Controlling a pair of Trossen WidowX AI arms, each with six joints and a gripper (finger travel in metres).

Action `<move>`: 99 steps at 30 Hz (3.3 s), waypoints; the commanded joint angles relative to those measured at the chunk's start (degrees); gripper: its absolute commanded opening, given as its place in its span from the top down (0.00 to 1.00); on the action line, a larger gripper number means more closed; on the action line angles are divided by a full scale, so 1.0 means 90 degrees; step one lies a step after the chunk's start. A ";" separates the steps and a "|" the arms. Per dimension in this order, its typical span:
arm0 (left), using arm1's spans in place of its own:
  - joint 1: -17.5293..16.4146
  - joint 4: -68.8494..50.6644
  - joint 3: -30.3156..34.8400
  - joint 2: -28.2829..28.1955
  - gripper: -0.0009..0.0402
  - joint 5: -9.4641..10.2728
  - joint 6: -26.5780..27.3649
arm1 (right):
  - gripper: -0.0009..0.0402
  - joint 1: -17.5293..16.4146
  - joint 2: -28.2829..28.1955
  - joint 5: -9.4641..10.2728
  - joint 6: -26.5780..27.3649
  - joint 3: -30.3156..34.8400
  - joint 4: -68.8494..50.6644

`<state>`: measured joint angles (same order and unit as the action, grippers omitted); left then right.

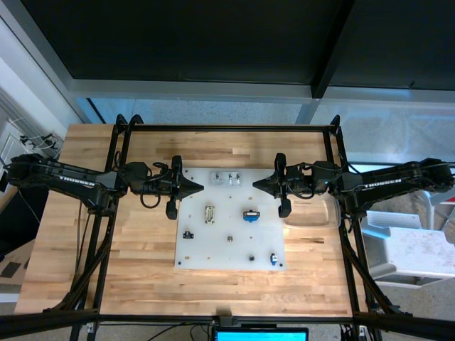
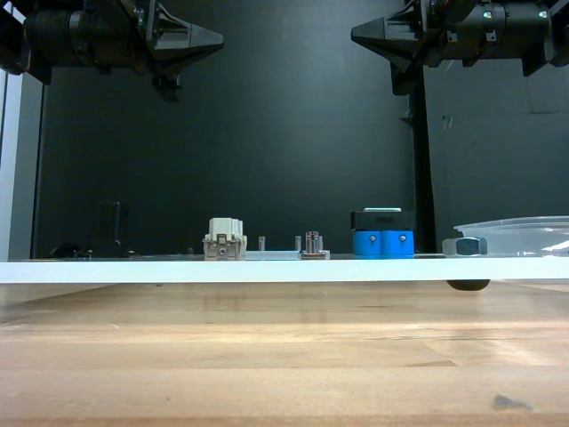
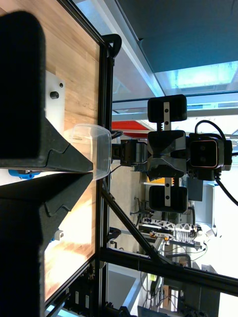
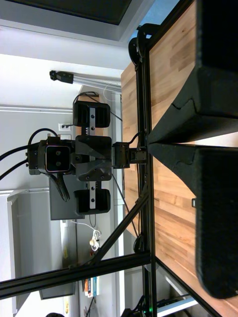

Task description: Unfasten the M12 fastener and place in the container

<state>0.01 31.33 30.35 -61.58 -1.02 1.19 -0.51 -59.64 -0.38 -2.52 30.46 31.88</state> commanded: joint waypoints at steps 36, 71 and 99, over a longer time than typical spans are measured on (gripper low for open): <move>-0.0002 0.0002 0.0002 -0.0002 0.98 -0.0002 -0.0002 | 0.98 -0.0478 -0.0549 -0.0342 -0.0792 0.1802 -0.3704; -0.0002 0.0000 0.0002 -0.0002 0.98 -0.0002 -0.0002 | 0.98 -0.1897 -0.4495 -0.0340 -0.3417 0.6416 -1.0125; 0.0000 0.0002 0.0002 -0.0002 0.98 -0.0002 -0.0002 | 0.73 -0.2778 -0.6137 -0.0119 -0.4636 0.8017 -1.1200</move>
<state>0.01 31.31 30.37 -61.58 -1.04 1.17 -25.50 -114.93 -1.34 -43.86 103.11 -69.65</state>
